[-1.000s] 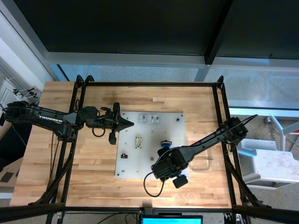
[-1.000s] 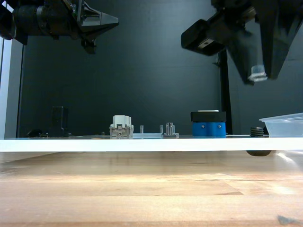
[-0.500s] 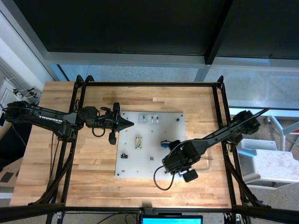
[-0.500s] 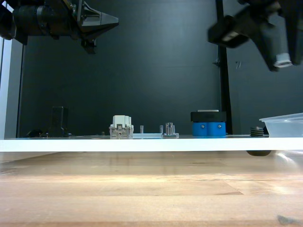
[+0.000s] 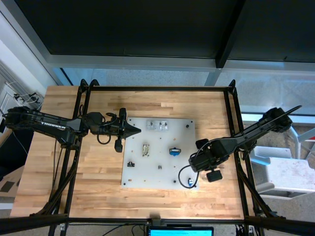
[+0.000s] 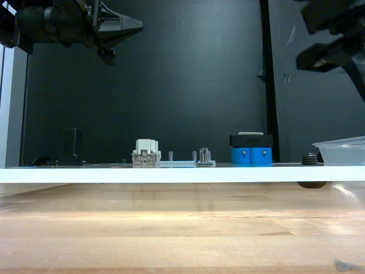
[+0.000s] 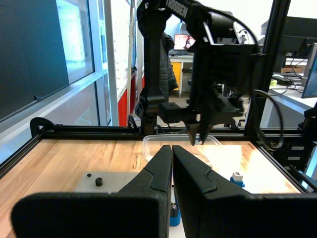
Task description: Unfasten the M12 fastener and place in the container
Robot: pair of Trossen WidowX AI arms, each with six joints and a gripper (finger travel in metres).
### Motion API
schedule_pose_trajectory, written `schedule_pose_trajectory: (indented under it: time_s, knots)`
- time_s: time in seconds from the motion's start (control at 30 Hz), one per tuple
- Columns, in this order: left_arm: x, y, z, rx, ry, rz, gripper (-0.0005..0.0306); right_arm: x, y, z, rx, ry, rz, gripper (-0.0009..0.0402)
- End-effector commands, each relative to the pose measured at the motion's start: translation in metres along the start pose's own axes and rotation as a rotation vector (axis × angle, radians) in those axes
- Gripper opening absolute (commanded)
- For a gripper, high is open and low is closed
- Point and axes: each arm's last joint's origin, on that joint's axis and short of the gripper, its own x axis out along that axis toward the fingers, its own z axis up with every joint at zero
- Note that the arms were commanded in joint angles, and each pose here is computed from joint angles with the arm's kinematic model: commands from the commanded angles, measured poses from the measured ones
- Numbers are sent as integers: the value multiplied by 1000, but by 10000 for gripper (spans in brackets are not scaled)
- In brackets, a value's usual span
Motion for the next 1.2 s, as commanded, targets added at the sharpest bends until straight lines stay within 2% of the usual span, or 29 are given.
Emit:
schedule_pose_trajectory:
  time_s: [0.03,0.3,0.67,1.2]
  knots:
    - [0,0,0,0,0,0,0,2,-3,-13,6,5,-1,2]
    - [0,0,0,0,0,0,0,8,-7,-37,25,5,-2,2]
    - [0,0,0,0,0,0,0,9,-7,-37,51,-10,2,8]
    - [0,0,0,0,0,0,0,9,-7,-37,51,-11,3,176]
